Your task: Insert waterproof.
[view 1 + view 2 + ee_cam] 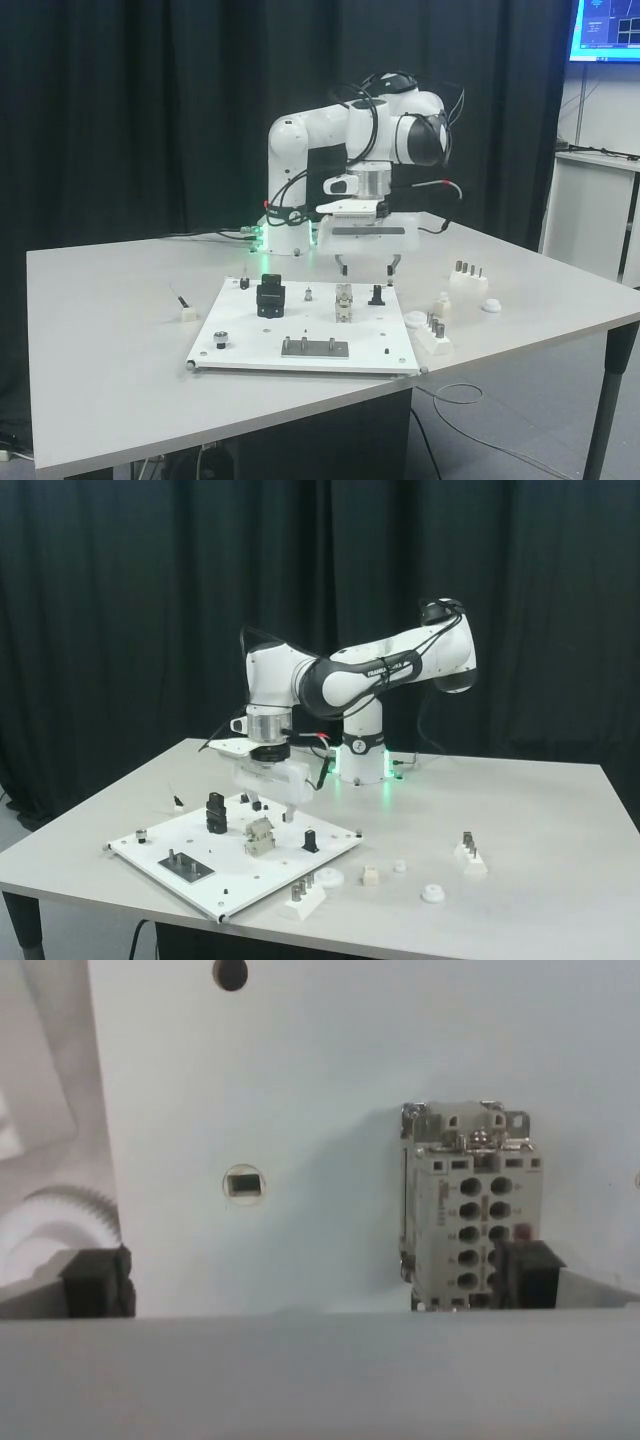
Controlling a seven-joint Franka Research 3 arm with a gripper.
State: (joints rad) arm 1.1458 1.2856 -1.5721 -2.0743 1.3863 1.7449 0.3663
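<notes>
A white board (250,335) lies on the grey table. On it stands a grey multi-pin connector block (470,1210) with metal clips at its end, also visible from the room as the connector block (343,300) (260,837). My gripper (367,266) (271,808) hangs a little above the board, just behind the block. It is open wide and holds nothing. In the wrist view the gripper (312,1280) has one black fingertip (95,1280) far out to one side, while the other fingertip (530,1275) overlaps the block's corner.
On the board are a black block (270,297), a small black part (376,294) and a metal bar with pegs (313,347). White peg holders (433,335) (468,277) and a white disc (490,305) sit beside the board. A white gear (60,1220) shows at the board's edge.
</notes>
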